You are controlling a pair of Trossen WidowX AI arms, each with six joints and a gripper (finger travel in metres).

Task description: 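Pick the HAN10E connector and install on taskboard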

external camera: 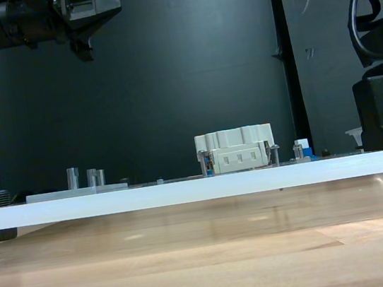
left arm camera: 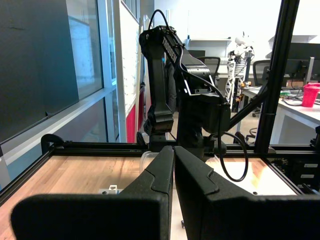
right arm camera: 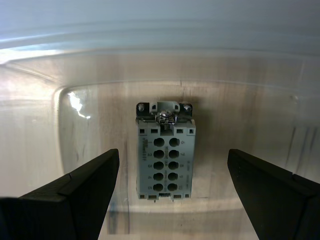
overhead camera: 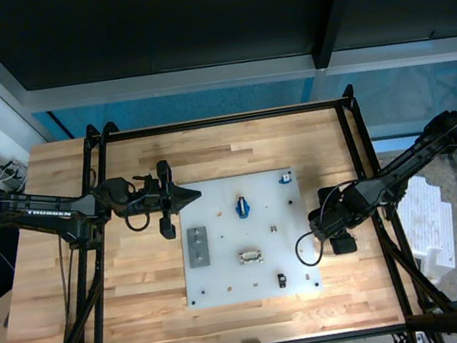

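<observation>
Off the taskboard's right edge: the right gripper (overhead camera: 342,245) hangs low and points down. It is just beside the taskboard (overhead camera: 228,280), not over it.
Right gripper's hand: released. Its two black fingers (right arm camera: 75,195) are spread wide on either side of the connector, and neither one touches it.
HAN10E connector (right arm camera: 165,152): lies flat on the floor of a clear tray (right arm camera: 65,100), directly under the right gripper. Two rows of round contact holes face up, and there is a metal screw clamp at one end. It is not on the board.
Left gripper (overhead camera: 185,196): held high over the board's far left corner, pointing inward across the table. From table height you see it well above everything on the plate.
Left gripper's hand: clenched. Its fingers (left arm camera: 155,175) are pressed flat together with nothing between them.
Taskboard: a white plate lying flat on the wooden table (overhead camera: 103,313).
Grey block (overhead camera: 199,246): sits on the left part of the board.
Blue part (overhead camera: 242,208): sits near the board's middle, on the far side of the pale housing.
Pale housing (overhead camera: 249,257): stands on the board toward the near side. From table level it is the tallest fitting there.
Black fitting (overhead camera: 281,280): sits close to the board's near edge.
</observation>
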